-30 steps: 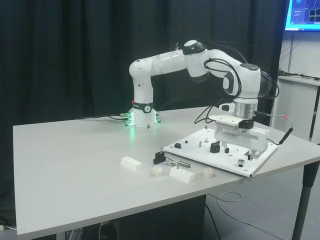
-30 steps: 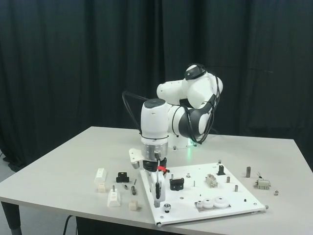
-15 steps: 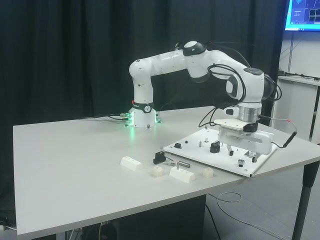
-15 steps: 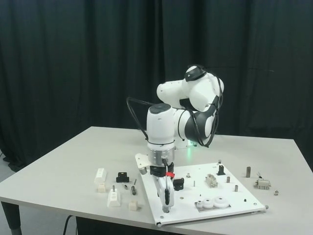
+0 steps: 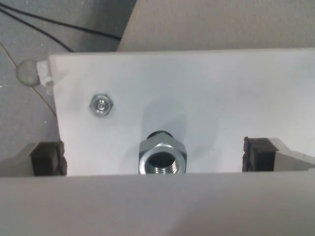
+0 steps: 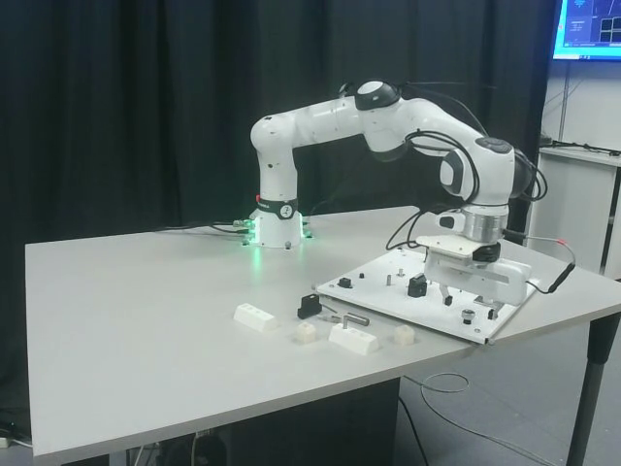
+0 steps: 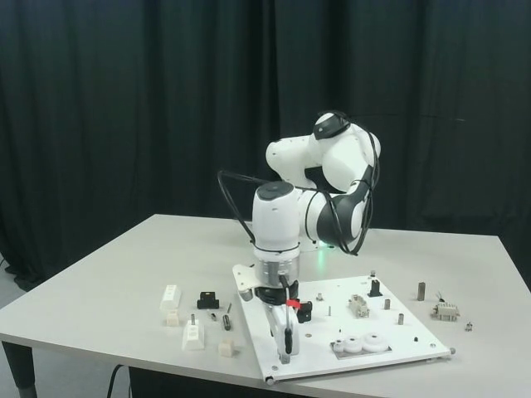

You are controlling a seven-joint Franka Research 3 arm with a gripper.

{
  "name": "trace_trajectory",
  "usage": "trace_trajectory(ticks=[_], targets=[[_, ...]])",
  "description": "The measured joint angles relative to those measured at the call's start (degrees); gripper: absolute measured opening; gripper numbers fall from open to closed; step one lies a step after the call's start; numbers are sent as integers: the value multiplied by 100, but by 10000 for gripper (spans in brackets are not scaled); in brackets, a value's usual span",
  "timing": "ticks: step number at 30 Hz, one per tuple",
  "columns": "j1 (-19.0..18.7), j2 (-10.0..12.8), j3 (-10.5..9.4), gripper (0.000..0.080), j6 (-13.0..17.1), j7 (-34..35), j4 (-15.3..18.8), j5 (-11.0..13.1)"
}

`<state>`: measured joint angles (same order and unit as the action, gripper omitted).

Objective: Remove bolt 4.

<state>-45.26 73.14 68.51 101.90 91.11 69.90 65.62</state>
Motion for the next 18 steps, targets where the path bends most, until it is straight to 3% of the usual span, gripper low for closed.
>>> trace_trajectory(ticks=[18], targets=[[-2, 30, -77, 800, 50, 35, 0, -143]])
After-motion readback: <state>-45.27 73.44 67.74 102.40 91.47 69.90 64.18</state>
